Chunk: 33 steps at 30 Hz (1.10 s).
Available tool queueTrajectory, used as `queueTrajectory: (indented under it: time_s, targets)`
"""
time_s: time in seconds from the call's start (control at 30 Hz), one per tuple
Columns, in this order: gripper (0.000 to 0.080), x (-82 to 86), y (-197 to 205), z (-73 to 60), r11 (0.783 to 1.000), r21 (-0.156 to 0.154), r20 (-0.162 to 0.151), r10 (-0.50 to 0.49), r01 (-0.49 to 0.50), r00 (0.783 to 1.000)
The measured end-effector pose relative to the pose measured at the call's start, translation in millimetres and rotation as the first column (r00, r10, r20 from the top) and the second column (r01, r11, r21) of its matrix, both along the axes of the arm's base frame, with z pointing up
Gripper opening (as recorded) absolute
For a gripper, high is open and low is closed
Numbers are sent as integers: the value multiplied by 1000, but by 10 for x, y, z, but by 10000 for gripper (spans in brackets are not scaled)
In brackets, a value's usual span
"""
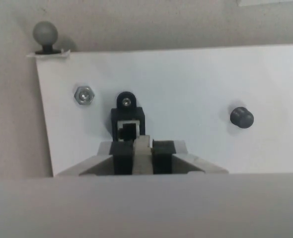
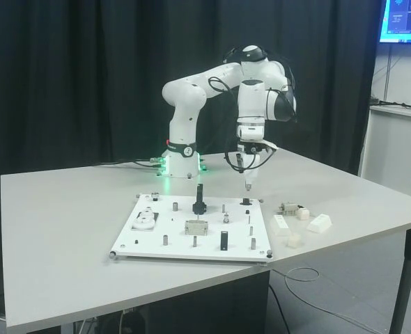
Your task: Place Ethernet.
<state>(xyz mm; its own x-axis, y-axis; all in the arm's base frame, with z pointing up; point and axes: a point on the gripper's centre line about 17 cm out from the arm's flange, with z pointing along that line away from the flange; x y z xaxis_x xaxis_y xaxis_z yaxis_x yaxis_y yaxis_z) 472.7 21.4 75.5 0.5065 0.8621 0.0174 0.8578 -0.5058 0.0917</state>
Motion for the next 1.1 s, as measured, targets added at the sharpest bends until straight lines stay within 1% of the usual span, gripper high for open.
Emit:
queueTrajectory:
  time_s: [0.5,0.63,0.83,1.1]
  targets:
    - [77,6,0,3,1000,-2,1,2,-2,1000]
    - [77,20,43,6,1000,2,0,9,-9,1000]
    - [77,76,221,17,999,17,2,38,-38,999]
    - [77,226,580,49,996,40,20,74,-75,997]
